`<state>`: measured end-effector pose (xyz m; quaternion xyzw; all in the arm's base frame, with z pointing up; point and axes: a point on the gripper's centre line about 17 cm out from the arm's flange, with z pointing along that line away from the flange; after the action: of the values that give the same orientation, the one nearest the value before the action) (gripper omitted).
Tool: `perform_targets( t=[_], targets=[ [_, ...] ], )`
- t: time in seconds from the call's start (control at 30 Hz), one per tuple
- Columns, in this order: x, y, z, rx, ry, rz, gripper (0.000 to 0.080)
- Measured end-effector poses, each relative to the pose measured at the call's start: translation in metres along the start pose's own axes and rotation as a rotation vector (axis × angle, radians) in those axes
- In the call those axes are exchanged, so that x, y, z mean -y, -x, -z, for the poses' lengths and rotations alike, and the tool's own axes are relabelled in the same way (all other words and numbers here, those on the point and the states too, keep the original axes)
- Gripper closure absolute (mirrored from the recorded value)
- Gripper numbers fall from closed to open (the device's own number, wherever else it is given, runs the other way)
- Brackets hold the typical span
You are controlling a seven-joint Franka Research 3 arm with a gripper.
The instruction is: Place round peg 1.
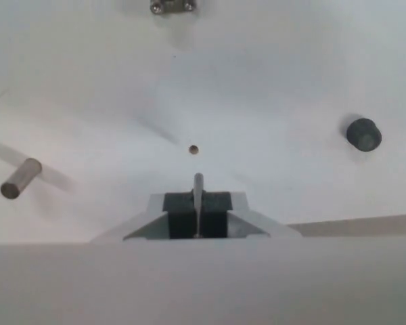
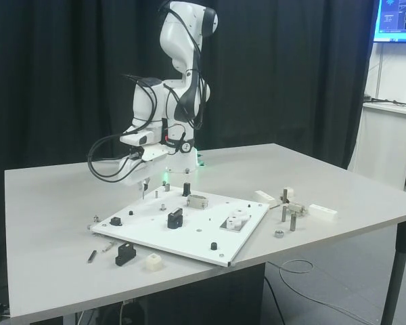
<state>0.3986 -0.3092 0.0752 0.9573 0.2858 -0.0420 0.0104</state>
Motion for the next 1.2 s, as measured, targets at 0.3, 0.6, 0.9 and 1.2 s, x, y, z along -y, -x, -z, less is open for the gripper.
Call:
perform_targets(
  t=[0.3,0.6,0.9,1.2],
  targets=[
    [0.001,-0.002,0.0,0.0,0.001,0.005,0.0785],
    [0.001,-0.004,0.001,-0.001,0.002,0.006,0.0785],
    [0.0,-0.004,0.002,-0.001,0.004,0.007,0.0785],
    [0.001,-0.01,0.004,-0.007,0.006,0.006,0.0785]
  ],
)
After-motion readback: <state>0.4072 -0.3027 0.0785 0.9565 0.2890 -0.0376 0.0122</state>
